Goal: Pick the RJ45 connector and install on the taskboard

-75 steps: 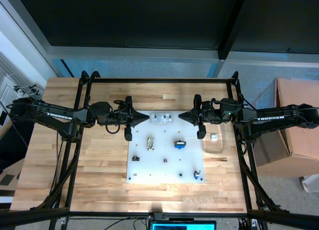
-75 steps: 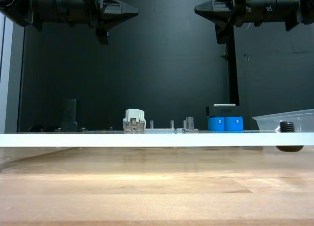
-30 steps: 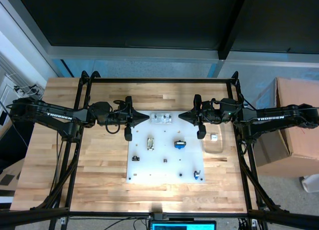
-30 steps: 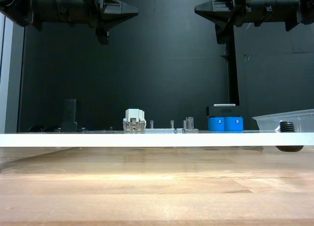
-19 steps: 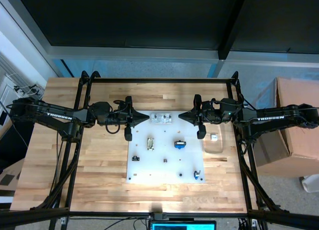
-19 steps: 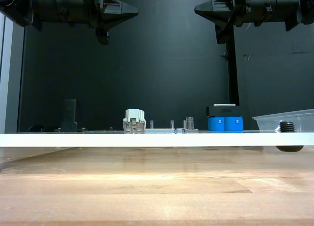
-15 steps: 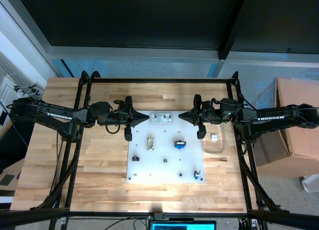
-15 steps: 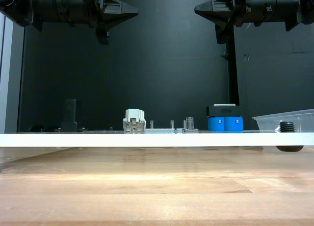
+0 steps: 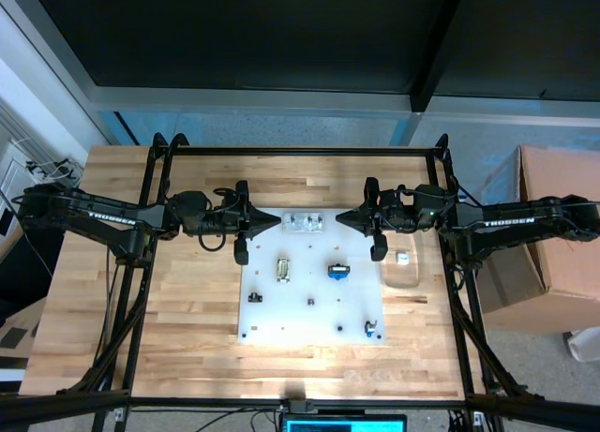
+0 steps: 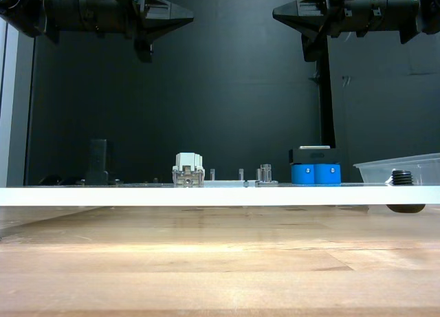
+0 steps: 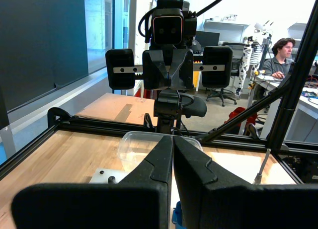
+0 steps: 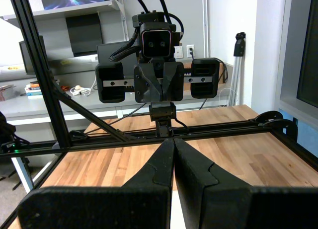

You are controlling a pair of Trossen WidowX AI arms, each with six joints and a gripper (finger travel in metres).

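Blue jack [image 9: 372, 330] too small to read — connector's whereabouts unclear.

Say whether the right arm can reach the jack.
Likely yes: right gripper, shut, hangs above the board at its far edge, left gripper opposite; nothing stands over the jack at the near right corner. I cannot tell where the connector is.

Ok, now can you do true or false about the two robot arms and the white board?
The left gripper and the right gripper both hang high above the white board. True.
The right gripper holds the connector. False: it is shut with nothing in it; where the connector is, I cannot tell.
The left gripper is wide open. False: it is shut.
The clear tray sits to the right of the board. True.
The blue jack is at the board's far left corner. False: it is at the near right corner.
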